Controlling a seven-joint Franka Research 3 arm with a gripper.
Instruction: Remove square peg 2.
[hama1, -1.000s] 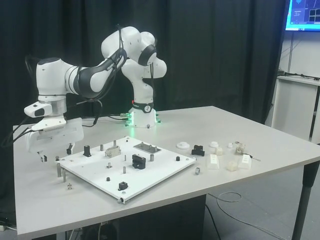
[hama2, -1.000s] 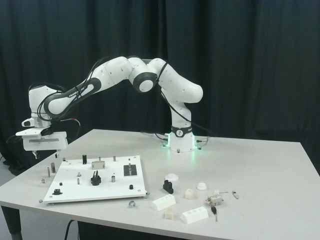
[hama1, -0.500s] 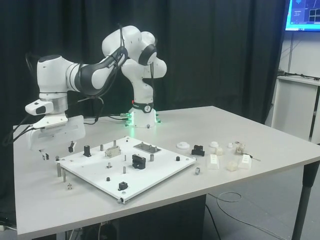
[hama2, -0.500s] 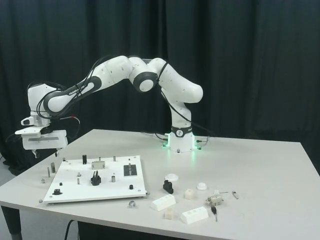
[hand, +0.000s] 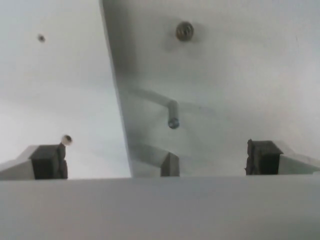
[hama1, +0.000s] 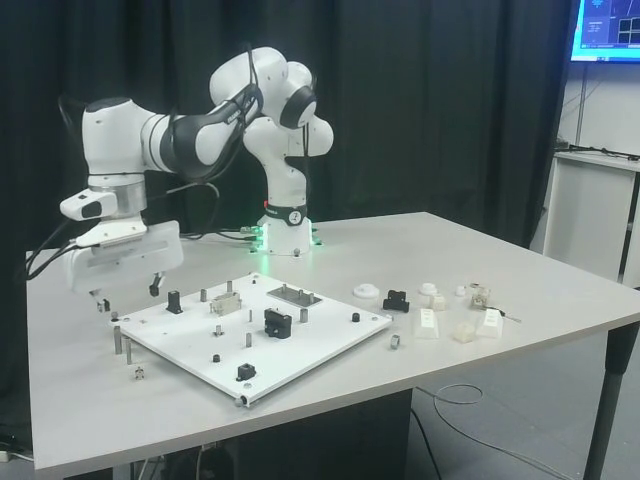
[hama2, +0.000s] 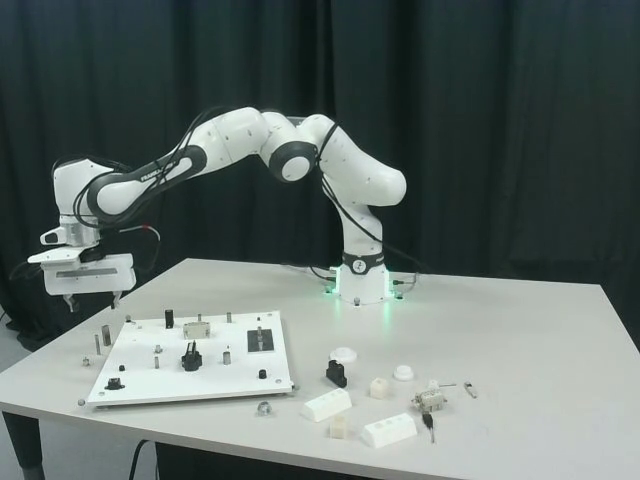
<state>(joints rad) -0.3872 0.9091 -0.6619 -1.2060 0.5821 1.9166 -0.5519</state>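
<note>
My gripper (hama1: 127, 293) hangs open and holds nothing, well above the table's left end, just beyond the white board's (hama1: 300, 345) left corner. In the wrist view its black fingertips (hand: 47, 161) stand wide apart. Between them, far below, a short grey peg with a square top (hand: 170, 164) stands on the table right beside the board's edge (hand: 112, 85). In the second room view this peg (hama2: 105, 333) is below the gripper (hama2: 90, 297). More grey pegs stand on the board (hama1: 216, 328). Which one is square peg 2 I cannot tell.
A thin round grey peg (hand: 172, 116) and a small bolt (hand: 184, 31) stand on the table near the square one. The board carries black fixtures (hama1: 277, 322) and a grey block (hama1: 226, 302). White and black loose parts (hama1: 430, 322) lie to the board's right.
The gripper has risen from just above the table-side pegs and drifted slightly toward the board. It stays open and carries nothing. The pegs have not moved.
</note>
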